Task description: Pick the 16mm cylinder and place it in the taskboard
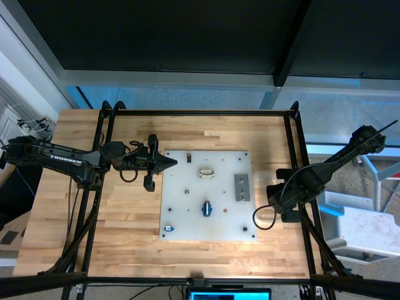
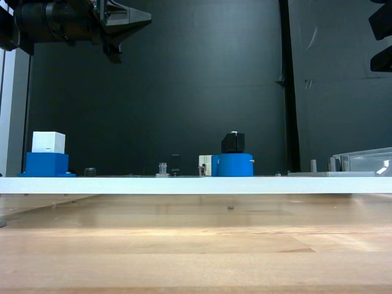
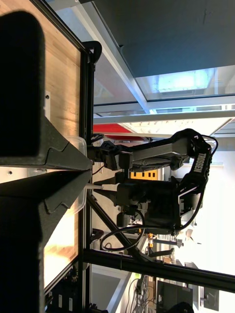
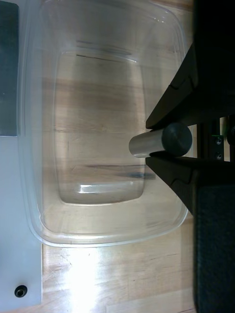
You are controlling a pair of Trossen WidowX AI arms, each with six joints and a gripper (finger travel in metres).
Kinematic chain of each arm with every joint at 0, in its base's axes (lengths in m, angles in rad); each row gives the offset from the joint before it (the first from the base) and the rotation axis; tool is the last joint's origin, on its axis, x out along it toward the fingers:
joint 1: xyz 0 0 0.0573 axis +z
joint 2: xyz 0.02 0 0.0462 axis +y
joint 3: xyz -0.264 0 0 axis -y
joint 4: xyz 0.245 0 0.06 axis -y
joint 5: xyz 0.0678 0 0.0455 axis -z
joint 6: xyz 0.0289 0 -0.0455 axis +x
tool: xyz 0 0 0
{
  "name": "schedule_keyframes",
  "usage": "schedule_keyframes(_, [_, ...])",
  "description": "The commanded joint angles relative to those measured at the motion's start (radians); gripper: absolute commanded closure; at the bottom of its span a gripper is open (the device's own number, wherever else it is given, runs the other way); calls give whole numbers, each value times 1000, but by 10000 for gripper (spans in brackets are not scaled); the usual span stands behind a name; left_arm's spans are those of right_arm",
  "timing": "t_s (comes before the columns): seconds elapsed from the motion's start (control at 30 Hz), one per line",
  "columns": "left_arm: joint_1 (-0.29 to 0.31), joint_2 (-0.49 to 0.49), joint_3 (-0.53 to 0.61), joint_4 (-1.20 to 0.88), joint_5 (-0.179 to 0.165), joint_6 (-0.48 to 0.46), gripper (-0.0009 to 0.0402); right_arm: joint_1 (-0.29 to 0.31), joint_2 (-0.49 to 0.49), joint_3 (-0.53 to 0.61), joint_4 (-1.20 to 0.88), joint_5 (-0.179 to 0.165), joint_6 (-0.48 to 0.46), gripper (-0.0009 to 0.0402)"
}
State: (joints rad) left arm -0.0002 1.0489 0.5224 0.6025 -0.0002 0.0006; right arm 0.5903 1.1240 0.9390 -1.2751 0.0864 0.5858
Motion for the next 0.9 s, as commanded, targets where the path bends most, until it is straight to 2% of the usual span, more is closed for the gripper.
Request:
schedule_keyframes(0.03, [0, 0, 0, 0, 0, 0, 393, -7, 13, 0, 24, 0, 0, 381])
schedule_keyframes(0.47, [0, 0, 0, 0, 0, 0, 393, -43, 106, 53, 62, 4, -44, 381])
schedule_keyframes(0.6, [0, 0, 0, 0, 0, 0, 393, -60, 135, 78, 66, 27, -54, 381])
schedule_keyframes(0.9, [0, 0, 0, 0, 0, 0, 393, -93, 196, 107, 117, 27, -97, 381])
